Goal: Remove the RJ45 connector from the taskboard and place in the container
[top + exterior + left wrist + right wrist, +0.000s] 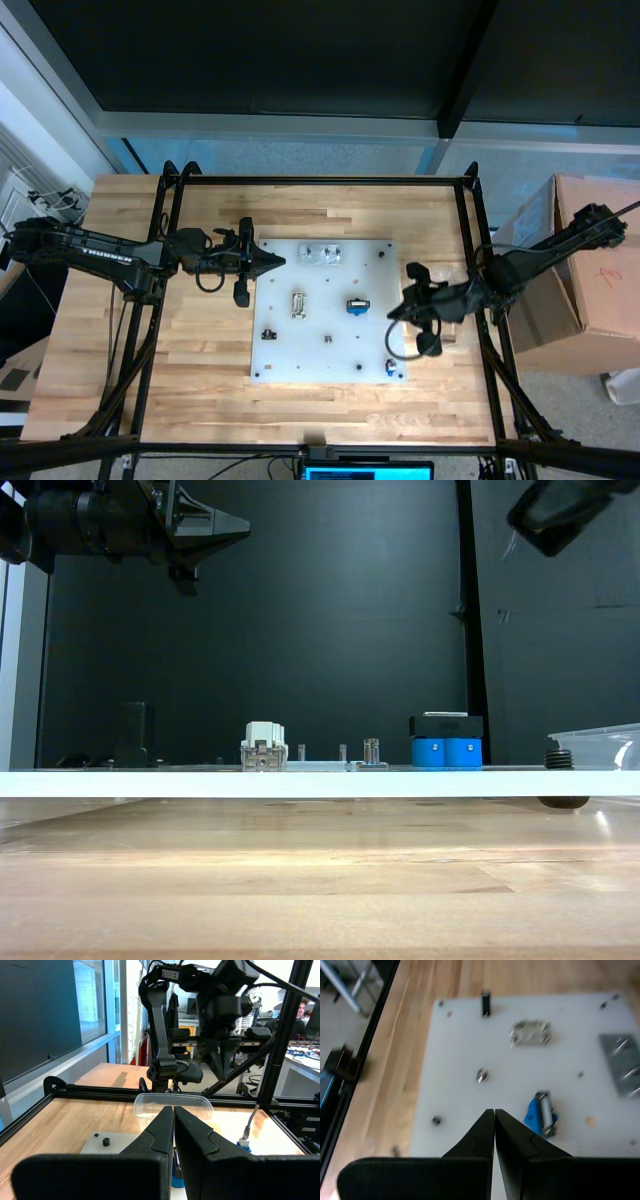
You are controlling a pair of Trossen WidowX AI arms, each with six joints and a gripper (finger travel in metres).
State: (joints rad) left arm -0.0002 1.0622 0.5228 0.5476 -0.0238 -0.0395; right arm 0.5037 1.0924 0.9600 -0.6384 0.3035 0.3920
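Right now you are hovering both grippers empty, fingers (160,1135) pressed together: left gripper (280,262) at the taskboard's (300,345) far-left edge, right gripper (391,314) over its right edge. The RJ45 connector (244,1136) is standing in its near-right seat; grasping it probably means opening the right fingers and descending.

The white brand word TROSSEN ran along the left arm (100,253) in the high view. The left wrist view showed the same word on the right arm (170,975). A red mark on the cardboard box (585,285) stayed unreadable.
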